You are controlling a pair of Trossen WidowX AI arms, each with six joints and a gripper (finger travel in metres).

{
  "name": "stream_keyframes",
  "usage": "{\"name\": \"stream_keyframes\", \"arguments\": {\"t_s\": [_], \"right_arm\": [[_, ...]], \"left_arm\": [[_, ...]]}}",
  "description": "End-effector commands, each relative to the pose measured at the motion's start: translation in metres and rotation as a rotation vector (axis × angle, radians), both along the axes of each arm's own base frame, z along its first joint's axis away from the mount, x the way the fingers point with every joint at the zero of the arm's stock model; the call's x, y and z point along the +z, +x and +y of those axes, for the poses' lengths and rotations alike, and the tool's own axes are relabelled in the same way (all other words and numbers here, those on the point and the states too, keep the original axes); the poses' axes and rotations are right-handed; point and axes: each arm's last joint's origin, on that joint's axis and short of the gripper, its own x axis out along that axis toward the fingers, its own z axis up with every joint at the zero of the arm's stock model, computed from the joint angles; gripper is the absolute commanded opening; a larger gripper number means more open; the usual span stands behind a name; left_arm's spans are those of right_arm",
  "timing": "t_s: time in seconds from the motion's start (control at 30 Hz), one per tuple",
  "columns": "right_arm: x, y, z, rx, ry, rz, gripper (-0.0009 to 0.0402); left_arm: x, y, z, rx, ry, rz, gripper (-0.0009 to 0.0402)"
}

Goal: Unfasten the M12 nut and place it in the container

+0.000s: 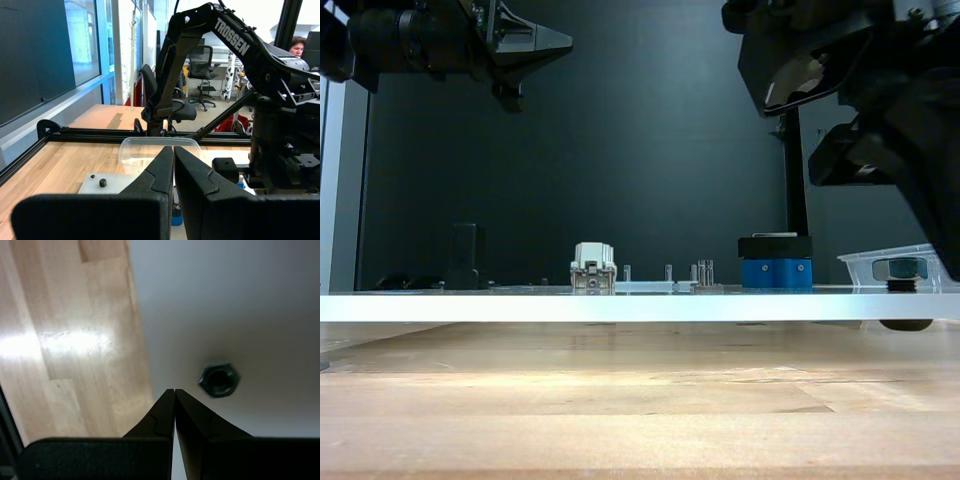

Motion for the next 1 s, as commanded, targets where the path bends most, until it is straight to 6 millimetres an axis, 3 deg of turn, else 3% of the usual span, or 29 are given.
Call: {"name": "stream_keyframes", "arguments": {"t_s": [0.03, 0.17, 0.3, 0.47, 0.73, 1.0], "right_arm": [[0.003, -0.002, -0.004, -0.003, -0.095, -0.034, 0.0], [0.017, -0.011, -0.015, -0.041, -0.275, -0.042, 0.0], [0.025, -0.014, -0.018, -0.039, -0.312, -0.022, 0.0], [0.029, -0.015, -0.016, -0.044, -0.246, -0.014, 0.0], [0.033, -0.009, -0.005, -0.016, 0.024, 0.001, 0.0], [0.016, -0.003, -0.002, 0.016, 0.005, 0.02, 0.0]], "left_arm": [[0.0, 0.0, 0.0, 0.0, 0.0, -0.001, 0.0], [0.0, 0.0, 0.0, 0.0, 0.0, -0.001, 0.0], [0.0, 0.0, 0.0, 0.0, 0.0, 0.0, 0.0], [0.001, 0.0, 0.0, 0.0, 0.0, -0.005, 0.0], [0.001, 0.0, 0.0, 0.0, 0.0, -0.006, 0.0], [0.0, 0.0, 0.0, 0.0, 0.0, 0.001, 0.0]]}}
